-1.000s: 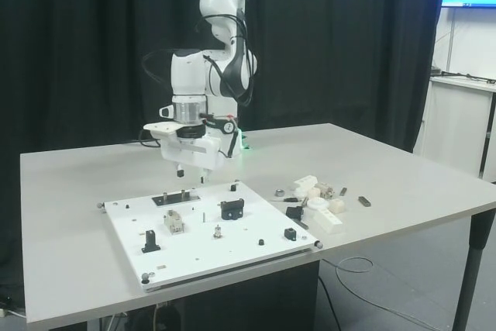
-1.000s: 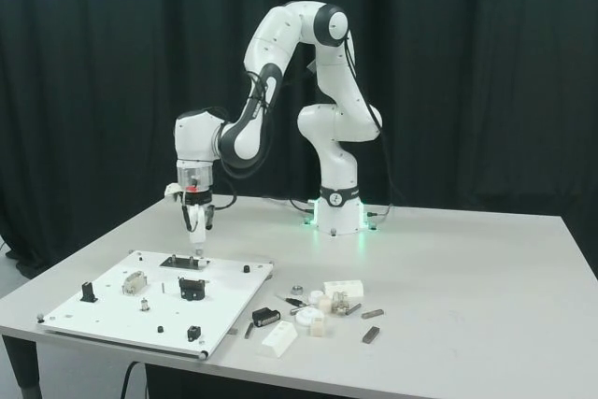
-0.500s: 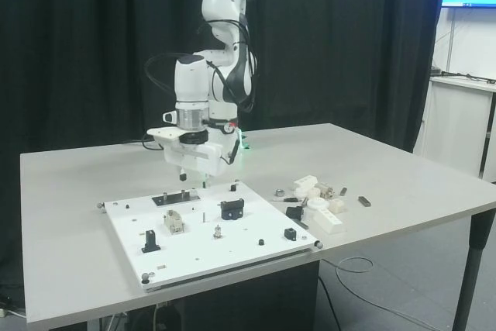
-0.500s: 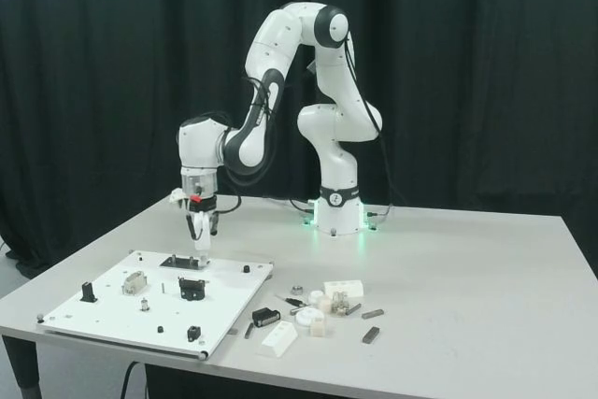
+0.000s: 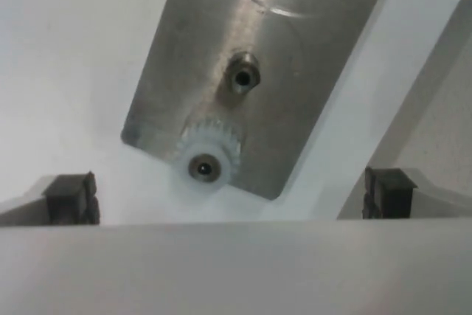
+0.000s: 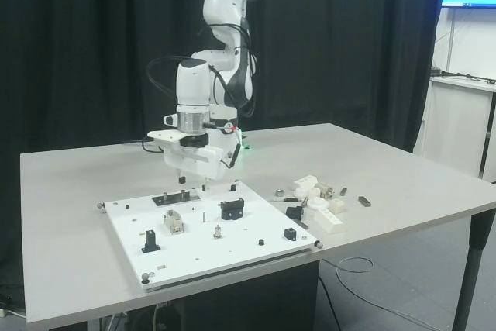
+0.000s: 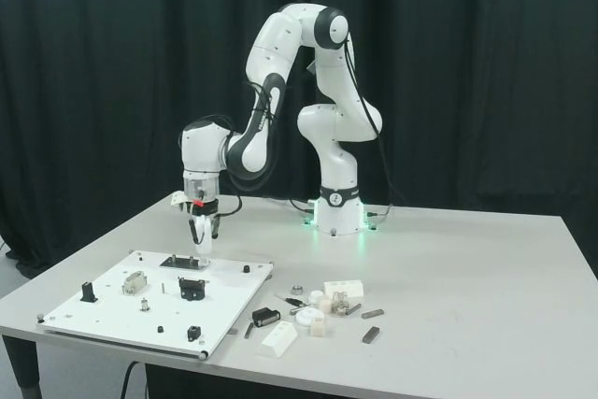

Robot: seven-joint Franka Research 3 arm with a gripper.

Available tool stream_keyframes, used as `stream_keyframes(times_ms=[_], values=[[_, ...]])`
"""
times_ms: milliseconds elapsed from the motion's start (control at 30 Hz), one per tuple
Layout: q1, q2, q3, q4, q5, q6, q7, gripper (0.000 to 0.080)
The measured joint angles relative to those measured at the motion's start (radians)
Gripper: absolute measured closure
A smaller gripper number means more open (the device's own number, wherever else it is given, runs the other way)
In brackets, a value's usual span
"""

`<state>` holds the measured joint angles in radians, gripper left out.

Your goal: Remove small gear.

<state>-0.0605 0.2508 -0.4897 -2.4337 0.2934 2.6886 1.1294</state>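
The gripper [image 5: 225, 197] hangs with its 2 fingers [image 5: 71, 198] spread wide and holding nothing, just above the far end of the white board [image 6: 232, 249]. Straight below, between the pads, the small gear [image 5: 209, 156] sits on a pin at 1 corner of the grey metal plate [image 5: 295, 57] — a second, bare pin [image 5: 243, 75] stands beside it. The gear looks light, stiff and probably plastic, so its fine teeth could slip; best pinch it across the toothed rim and lift straight up off the pin.

The room is evenly lit from above; glare is seen on the metal plate [image 5: 258, 57], and near gripper parts are blurred.
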Motion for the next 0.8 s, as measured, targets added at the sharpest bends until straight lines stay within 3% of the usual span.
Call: stream_keyframes(times_ms=[800], values=[[0.021,0.022,0.001,-0.002,0.0,0.057,-0.064,0.0003]])
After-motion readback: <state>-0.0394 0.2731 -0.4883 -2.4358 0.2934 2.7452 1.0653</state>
